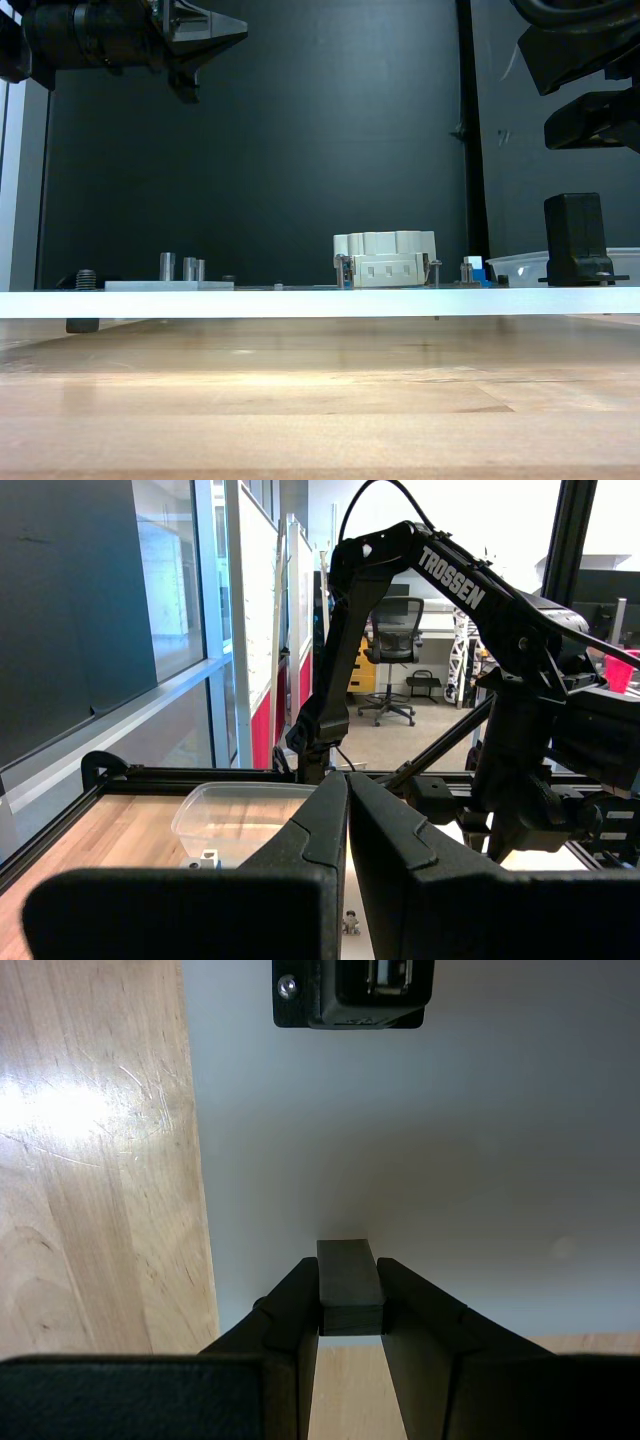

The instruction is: Pick the 16mm bar and install on taskboard

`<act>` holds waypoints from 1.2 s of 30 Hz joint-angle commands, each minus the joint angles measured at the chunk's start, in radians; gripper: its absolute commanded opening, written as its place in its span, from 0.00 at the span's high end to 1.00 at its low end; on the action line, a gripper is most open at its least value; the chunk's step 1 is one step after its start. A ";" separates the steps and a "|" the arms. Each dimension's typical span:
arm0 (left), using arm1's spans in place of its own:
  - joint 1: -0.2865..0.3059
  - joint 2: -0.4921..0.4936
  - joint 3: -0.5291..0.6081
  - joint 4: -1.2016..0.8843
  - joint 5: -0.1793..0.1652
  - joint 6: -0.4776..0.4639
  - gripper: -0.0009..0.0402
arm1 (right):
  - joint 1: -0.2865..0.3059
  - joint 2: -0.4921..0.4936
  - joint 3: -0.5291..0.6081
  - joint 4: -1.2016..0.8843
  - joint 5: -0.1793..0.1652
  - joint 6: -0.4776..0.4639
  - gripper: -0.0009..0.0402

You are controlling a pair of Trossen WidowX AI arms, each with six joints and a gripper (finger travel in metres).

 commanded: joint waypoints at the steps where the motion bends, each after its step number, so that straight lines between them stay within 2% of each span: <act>1: 0.000 0.000 0.000 0.000 0.000 0.000 0.98 | 0.000 -0.003 0.002 0.001 0.000 0.001 0.73; 10: 0.000 0.000 0.000 0.000 0.000 0.000 0.98 | 0.000 -0.011 0.021 -0.018 0.000 0.001 0.51; 15: 0.000 0.000 0.000 0.000 0.000 0.000 0.98 | 0.000 -0.023 0.043 -0.048 0.000 0.000 0.43; 27: 0.000 0.000 0.000 0.000 0.000 0.000 0.98 | 0.000 -0.085 0.092 -0.154 -0.002 0.000 0.37; 36: 0.000 0.000 0.000 0.000 0.000 0.000 0.98 | 0.000 -0.090 0.119 -0.184 0.001 0.000 0.35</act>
